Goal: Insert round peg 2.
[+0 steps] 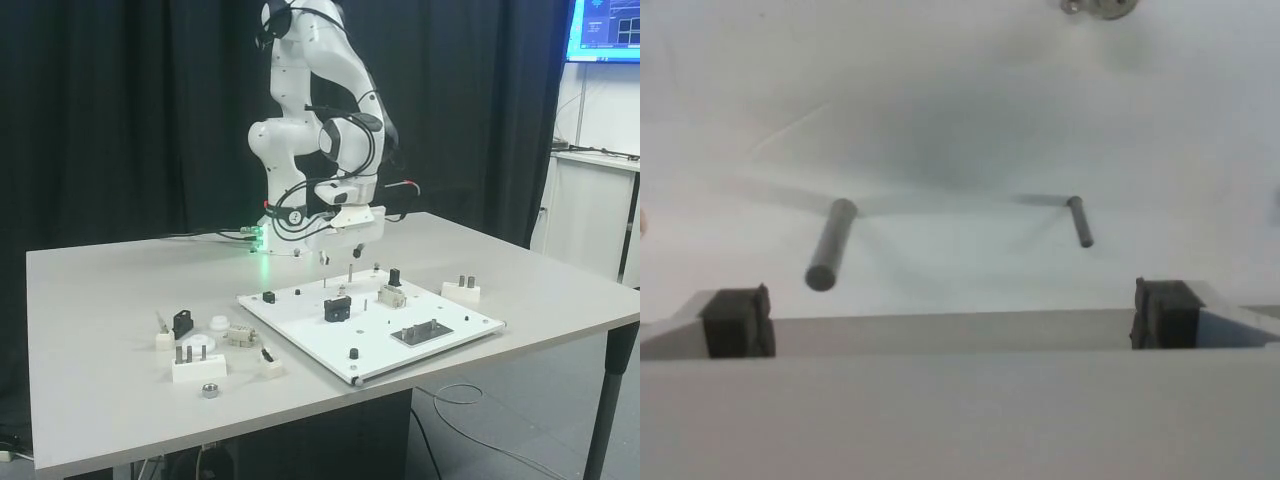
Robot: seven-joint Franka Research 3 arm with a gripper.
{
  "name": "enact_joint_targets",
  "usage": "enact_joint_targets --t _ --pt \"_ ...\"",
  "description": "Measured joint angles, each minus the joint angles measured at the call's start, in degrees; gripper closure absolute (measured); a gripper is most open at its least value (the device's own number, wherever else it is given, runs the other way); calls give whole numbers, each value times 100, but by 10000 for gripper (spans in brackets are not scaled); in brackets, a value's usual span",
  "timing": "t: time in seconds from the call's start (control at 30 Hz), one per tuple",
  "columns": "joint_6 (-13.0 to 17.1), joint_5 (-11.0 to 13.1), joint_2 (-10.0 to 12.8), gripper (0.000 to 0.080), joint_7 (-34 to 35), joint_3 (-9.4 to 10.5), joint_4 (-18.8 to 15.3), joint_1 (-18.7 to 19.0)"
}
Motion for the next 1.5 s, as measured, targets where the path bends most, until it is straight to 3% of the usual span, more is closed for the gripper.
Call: enact_joint_targets --t 0.4,1.13,1.5 --pt "1 -43 78 3 -50 -125 -77 0" --pt "293 31 443 3 -63 -147 -116 -20" --pt "303 55 486 3 -117 -147 -115 -52"
